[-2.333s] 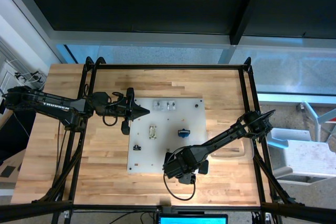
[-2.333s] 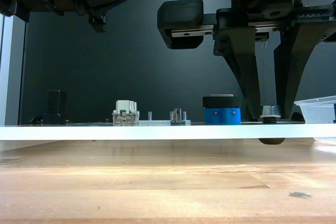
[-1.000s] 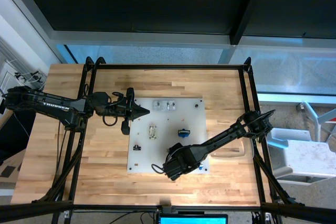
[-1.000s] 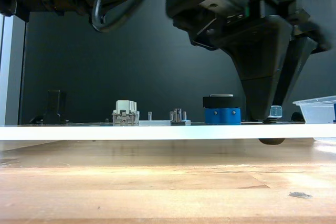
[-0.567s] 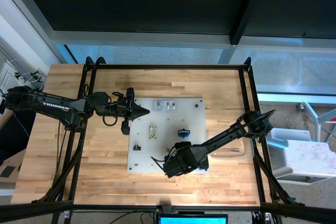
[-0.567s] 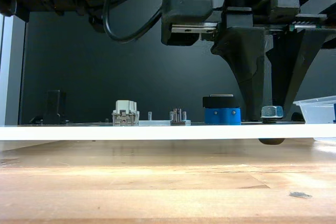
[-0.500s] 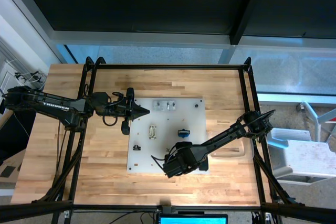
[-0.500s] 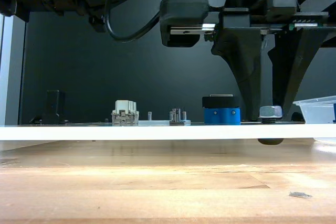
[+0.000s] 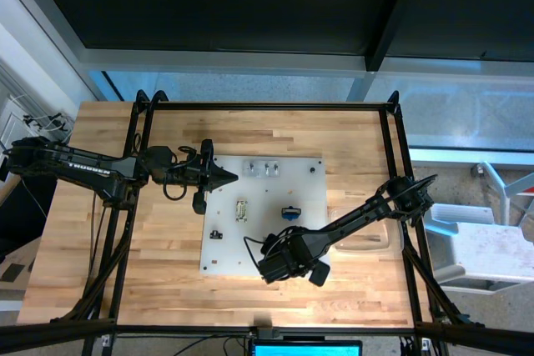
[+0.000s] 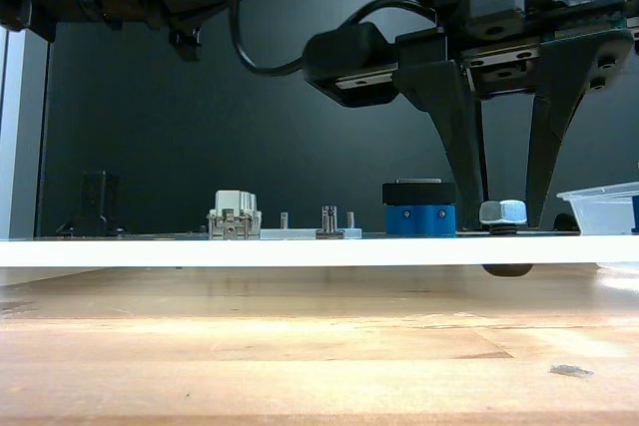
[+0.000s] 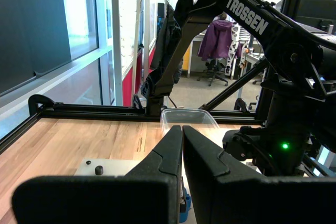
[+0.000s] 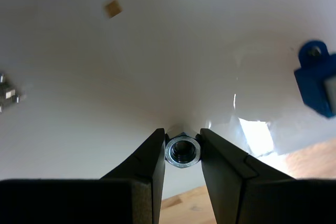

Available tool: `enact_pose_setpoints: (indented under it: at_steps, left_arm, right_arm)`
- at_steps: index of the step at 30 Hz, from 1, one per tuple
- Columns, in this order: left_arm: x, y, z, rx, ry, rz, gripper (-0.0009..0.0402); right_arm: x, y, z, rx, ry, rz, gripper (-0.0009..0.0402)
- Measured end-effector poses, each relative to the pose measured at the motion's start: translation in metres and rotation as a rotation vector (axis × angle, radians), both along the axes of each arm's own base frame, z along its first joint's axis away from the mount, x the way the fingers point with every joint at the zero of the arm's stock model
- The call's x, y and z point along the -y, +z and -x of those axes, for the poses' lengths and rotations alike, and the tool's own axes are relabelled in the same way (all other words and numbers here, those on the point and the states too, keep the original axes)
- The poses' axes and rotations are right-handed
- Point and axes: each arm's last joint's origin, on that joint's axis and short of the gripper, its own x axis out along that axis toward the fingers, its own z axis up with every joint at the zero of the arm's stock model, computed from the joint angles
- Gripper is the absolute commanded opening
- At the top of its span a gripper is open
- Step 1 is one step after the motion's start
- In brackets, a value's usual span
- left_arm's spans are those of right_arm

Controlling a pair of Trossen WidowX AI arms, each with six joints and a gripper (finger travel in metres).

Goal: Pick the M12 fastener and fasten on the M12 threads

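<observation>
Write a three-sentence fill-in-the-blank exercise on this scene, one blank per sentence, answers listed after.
1. At the white board's near right edge, the right gripper is ____ on the silver nut.
2. The left gripper, fingers together, hangs above the board's far ____ edge.
3. In the low view, the fitting beside the nut is coloured ____.

Answers: shut; left; blue.

Left arm (image 9: 75, 166) and right arm (image 9: 359, 214): matte black, white TROSSEN lettering (image 11: 247, 17). Left claw (image 9: 233, 177), at the board's (image 9: 221, 248) far left edge, has pointy wedge fingers. Right claw (image 10: 504, 214), at its near right, has a silver rail (image 10: 369, 78), looping black cable (image 10: 270, 72) and a green light (image 11: 284, 146).
</observation>
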Motion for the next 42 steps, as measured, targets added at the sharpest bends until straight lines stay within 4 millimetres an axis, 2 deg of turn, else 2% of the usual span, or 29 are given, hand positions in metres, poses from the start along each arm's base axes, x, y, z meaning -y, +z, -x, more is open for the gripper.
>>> enact_pose_setpoints:
  at_steps: [6, 19, 42]
  left_arm:
    - [0.0000, 0.0000, 0.0000, 0.000, 0.000, 0.000, 0.0000]
    - [0.0000, 0.0000, 0.0000, 0.000, 0.000, 0.000, 0.0000]
    - [0.0000, 0.0000, 0.0000, 0.000, 0.000, 0.000, 0.0000]
  right_arm:
    - [0.0013, -0.0003, 0.0025, -0.027, -0.224, 0.000, 0.0018]
    - [0.0017, -0.0003, 0.0033, -0.034, -0.563, -0.016, 0.0018]
    - [0.0004, -0.0006, -0.0001, -0.006, -0.559, -0.043, 0.0018]
